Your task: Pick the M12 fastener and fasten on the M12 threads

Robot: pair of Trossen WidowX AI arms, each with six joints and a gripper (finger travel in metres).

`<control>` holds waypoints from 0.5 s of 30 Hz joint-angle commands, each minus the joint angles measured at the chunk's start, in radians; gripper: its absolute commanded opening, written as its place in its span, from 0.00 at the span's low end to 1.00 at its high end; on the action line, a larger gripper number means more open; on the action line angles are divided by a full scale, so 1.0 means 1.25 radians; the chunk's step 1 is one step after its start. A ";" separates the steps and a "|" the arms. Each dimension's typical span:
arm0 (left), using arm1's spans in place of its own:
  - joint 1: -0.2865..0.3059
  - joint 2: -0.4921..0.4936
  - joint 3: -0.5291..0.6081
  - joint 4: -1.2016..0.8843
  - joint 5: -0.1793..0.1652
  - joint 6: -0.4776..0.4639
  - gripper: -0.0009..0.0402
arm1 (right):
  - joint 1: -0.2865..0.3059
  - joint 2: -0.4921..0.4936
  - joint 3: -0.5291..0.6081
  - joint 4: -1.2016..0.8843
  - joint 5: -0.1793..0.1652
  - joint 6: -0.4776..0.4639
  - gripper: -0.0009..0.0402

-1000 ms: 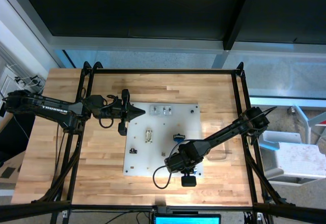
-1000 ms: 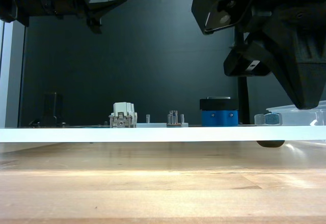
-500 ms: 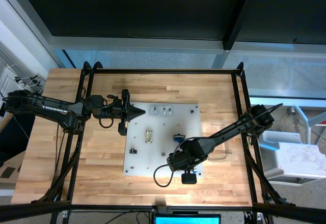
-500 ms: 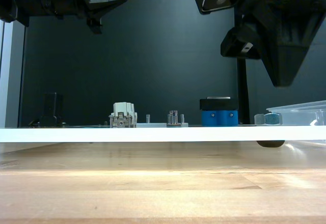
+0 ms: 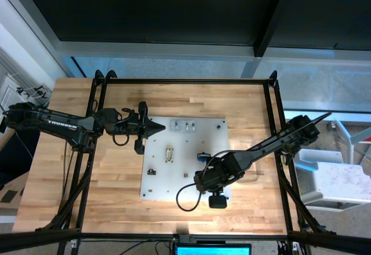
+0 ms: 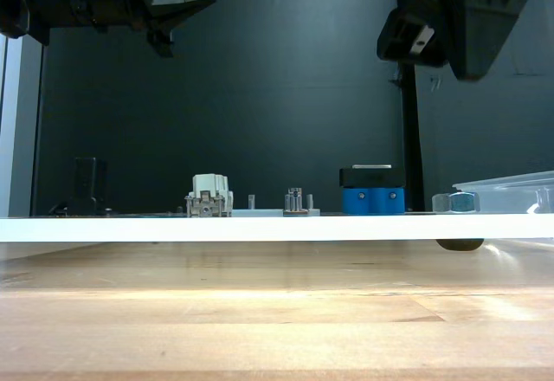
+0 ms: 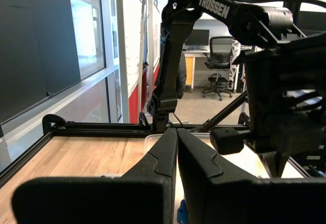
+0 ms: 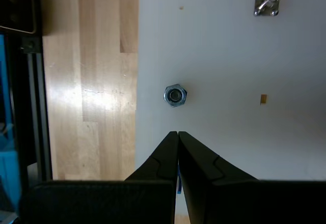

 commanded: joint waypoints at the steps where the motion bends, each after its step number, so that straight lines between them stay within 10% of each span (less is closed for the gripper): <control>1: 0.000 0.000 0.000 0.000 0.000 0.000 0.02 | 0.000 -0.011 0.000 0.000 0.000 0.002 0.02; 15: 0.000 0.000 0.000 0.000 0.000 0.000 0.02 | 0.002 -0.013 0.000 0.000 0.000 -0.001 0.02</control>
